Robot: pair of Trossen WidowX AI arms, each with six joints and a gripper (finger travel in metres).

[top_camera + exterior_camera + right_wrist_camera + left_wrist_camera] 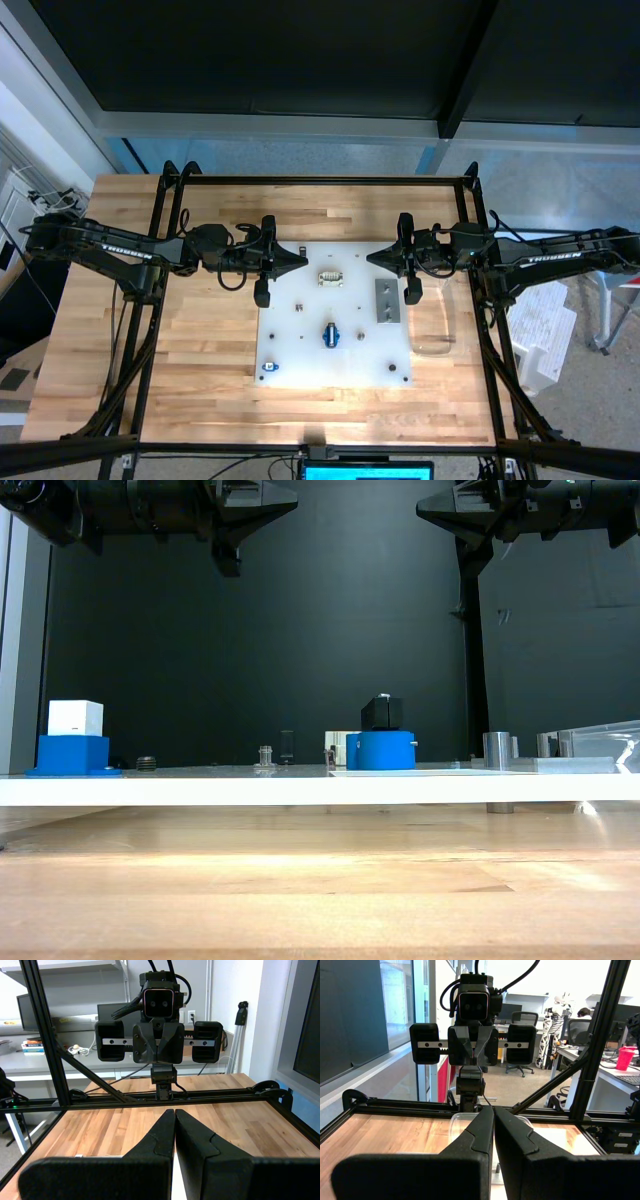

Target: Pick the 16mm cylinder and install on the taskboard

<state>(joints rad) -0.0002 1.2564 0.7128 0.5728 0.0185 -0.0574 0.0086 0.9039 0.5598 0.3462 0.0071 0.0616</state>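
Note:
The white taskboard (300, 350) lies in the middle of the table, its front edge running across the low view (200, 788). A small silvery peg that I take for the 16mm cylinder (360, 337) stands upright on it right of the blue fitting (331, 335), and also shows as the cylinder (497, 750) in the low view. My left gripper (300, 260) hovers shut over the board's far left edge, holding nothing. Facing it over the far right edge is my right gripper (372, 258), also shut and empty. Both hang high above the board (290, 498) (424, 515).
A grey metal block (388, 300) and a silver connector (330, 277) sit on the board. Another blue fitting with a white cube (75, 740) stands at its near left corner. A clear plastic tray (440, 325) lies right of the board. A black frame (320, 182) surrounds the table.

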